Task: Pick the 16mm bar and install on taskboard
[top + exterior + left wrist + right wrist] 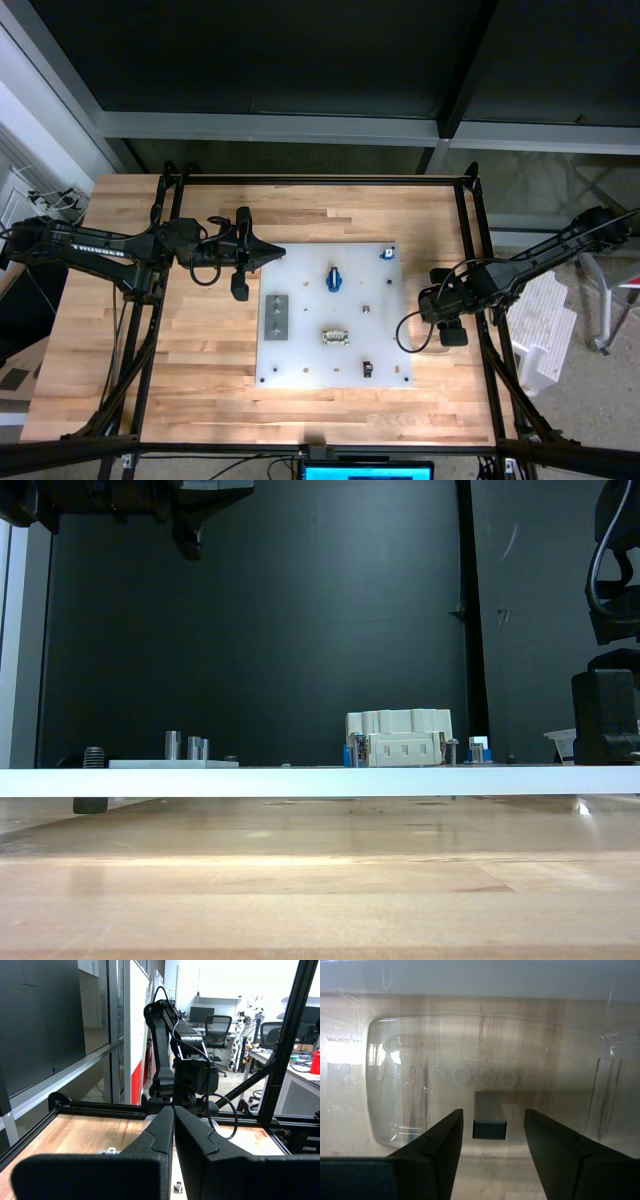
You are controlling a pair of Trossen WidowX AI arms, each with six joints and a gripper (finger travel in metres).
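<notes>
We see the left tool (pixel 274 254) hanging over the white taskboard (pixel 300 345) at its 10 o'clock corner, pointing toward 3 o'clock. Its fingers are pressed together with nothing between them. Over at the board's 3 o'clock side, just off its edge, the right tool (pixel 492 1111) points down at the counter (pixel 200 350) with its fingers spread wide. Between them, in a clear tray (pixel 395 1060), sits a small dark-faced piece. We take it for the 16mm bar (pixel 489 1126), though the glare makes that hard to confirm. It lies free, touching neither finger and well clear of the board. A grey block (pixel 275 318) sits on the board toward 9 o'clock.
</notes>
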